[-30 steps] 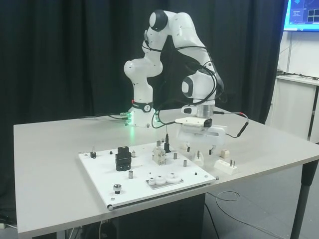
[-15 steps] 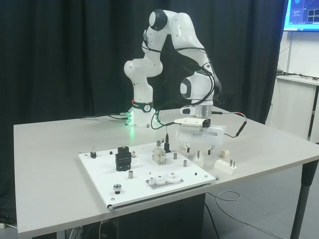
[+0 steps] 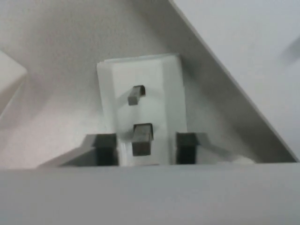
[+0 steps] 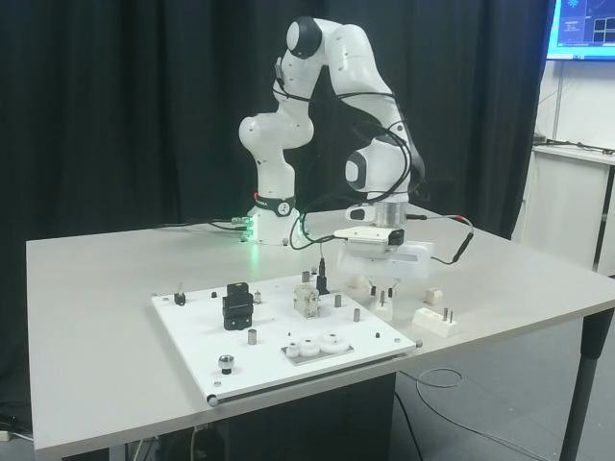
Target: Pick square peg 3.
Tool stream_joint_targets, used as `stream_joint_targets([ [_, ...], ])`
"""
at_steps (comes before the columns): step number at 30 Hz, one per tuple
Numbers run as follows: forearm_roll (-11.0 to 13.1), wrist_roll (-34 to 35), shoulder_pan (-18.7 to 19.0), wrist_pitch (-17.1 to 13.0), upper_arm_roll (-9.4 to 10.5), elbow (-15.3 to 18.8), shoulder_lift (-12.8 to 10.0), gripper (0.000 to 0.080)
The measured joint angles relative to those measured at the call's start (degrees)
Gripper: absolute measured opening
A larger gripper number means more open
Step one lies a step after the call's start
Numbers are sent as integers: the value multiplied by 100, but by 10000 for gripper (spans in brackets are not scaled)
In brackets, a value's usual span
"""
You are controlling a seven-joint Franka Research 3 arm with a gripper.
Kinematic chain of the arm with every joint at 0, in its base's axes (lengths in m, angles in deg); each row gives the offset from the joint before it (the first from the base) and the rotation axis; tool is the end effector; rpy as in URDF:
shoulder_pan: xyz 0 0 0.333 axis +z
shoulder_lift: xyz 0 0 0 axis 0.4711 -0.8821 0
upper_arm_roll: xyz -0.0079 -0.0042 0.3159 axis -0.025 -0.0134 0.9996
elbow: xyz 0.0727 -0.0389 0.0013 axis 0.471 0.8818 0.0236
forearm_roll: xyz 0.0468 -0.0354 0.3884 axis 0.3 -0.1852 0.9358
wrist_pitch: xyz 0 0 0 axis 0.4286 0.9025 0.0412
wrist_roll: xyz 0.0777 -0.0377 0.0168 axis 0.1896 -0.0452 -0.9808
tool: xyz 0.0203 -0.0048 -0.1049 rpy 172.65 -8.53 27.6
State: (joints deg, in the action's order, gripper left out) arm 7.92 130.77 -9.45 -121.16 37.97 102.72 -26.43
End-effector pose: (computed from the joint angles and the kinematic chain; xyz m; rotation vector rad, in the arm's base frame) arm 0.5729 -0.0020 0.2099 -2.2879 2.1024 -0.1485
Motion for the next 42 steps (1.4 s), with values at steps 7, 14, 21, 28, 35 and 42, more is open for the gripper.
stream_joint_targets([
  [7, 1, 8, 0, -27, 7, 31, 18, 92],
  [14, 4, 86, 0, -27, 25, 38, 31, 73],
  [21, 4, 179, 0, -22, 63, 38, 84, 73],
  [28, 4, 298, 13, 102, 79, 44, 248, 73],
  [35, 1, 335, 42, 347, 79, 45, 487, 73],
  [42, -62, 424, 49, 575, 76, 45, 706, 73],
])
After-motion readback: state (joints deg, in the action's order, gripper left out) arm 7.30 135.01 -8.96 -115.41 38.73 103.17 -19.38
